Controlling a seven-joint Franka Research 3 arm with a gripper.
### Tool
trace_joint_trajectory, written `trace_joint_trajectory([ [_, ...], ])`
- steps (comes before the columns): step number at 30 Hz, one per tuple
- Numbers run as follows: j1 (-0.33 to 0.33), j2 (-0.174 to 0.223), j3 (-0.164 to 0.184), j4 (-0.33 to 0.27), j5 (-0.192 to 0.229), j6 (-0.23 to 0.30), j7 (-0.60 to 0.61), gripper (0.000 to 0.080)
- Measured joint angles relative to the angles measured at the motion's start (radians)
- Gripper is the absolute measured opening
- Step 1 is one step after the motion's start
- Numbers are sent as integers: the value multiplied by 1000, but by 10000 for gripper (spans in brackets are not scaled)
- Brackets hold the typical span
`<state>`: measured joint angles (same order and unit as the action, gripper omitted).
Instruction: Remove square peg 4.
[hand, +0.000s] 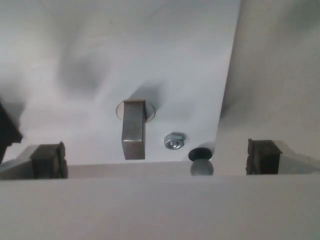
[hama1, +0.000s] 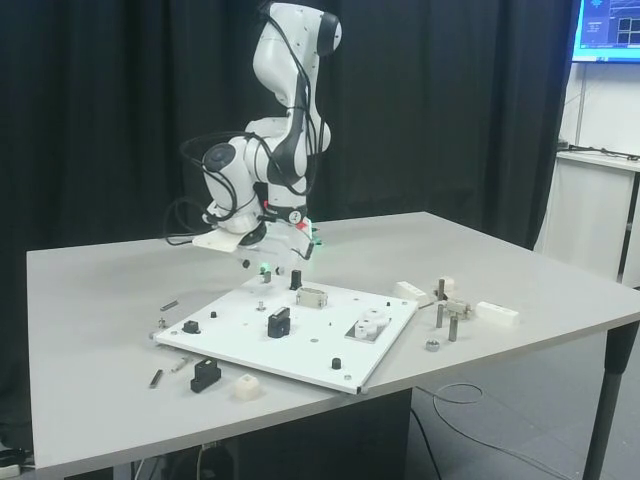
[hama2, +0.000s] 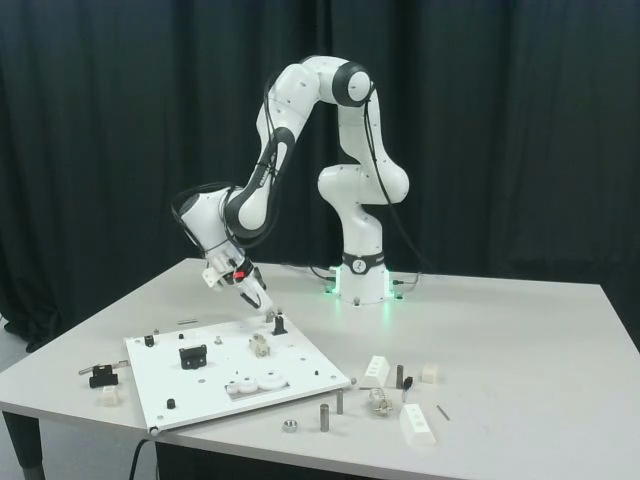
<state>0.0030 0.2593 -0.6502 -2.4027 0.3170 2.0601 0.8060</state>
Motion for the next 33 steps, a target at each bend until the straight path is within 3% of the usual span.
trace_joint_trajectory([
  [14, 14, -5, 0, -48, 33, 65, 19, 800],
  [33, 19, -5, 0, -60, 49, 114, 36, 800],
])
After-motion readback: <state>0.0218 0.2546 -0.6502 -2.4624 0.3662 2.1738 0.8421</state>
